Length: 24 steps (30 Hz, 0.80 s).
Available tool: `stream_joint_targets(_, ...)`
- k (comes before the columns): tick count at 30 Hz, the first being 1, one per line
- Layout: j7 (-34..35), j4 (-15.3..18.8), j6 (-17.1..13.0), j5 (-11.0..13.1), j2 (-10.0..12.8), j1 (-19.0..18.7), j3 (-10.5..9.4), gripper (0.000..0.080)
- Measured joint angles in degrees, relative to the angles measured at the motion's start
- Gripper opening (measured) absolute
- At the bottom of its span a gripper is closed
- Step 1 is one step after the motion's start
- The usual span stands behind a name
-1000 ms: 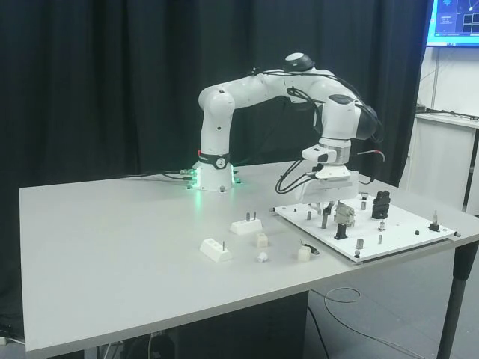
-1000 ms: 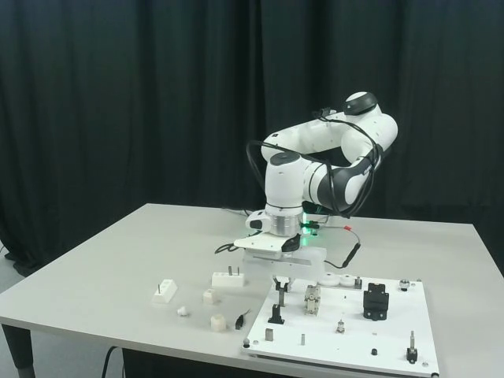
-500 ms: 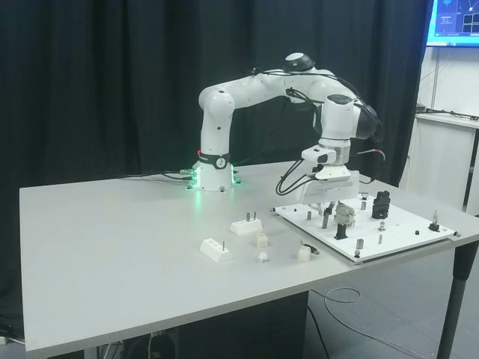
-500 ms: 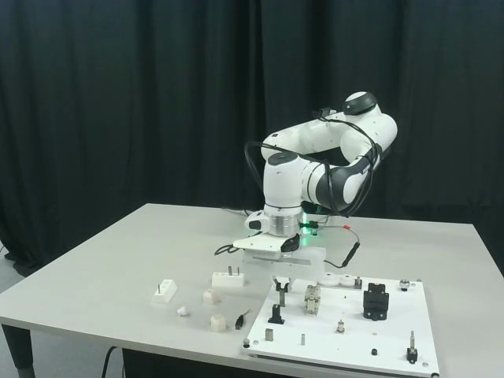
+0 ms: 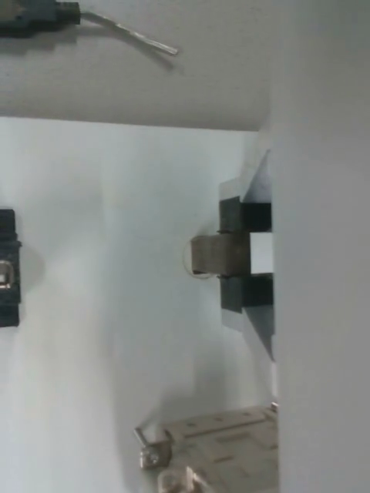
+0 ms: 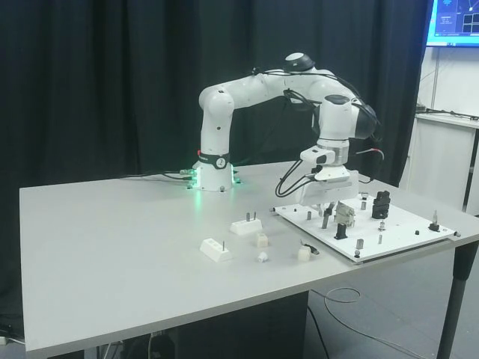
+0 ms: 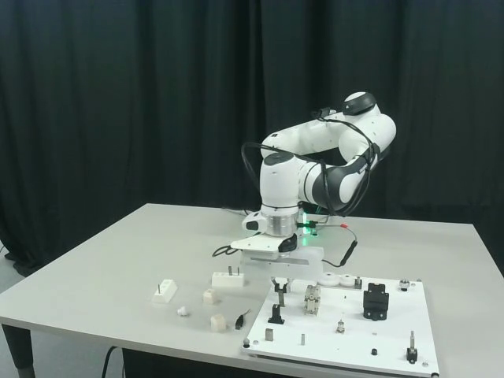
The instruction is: Insert square peg 3.
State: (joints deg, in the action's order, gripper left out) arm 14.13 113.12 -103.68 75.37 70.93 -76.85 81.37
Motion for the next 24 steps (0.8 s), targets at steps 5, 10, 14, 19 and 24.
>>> stream_joint_targets(5, 0.0, 0.0, 0.0, 0.3, 0.0, 0.1, -0.01, 0.0109)
stream_joint_targets(10, 0.0, 0.0, 0.1, 0.5, 0.0, 0.3, -0.01, 0.0109)
stream_joint_targets(14, 0.0, 0.0, 0.2, 0.5, 0.0, 0.3, -0.01, 0.0109)
stream_joint_targets(19, 0.0, 0.0, 0.2, 0.6, 0.0, 0.4, 0.00, 0.0109)
stream_joint_targets(24, 0.0, 0.0, 0.3, 0.5, 0.0, 0.4, 0.02, 0.0109)
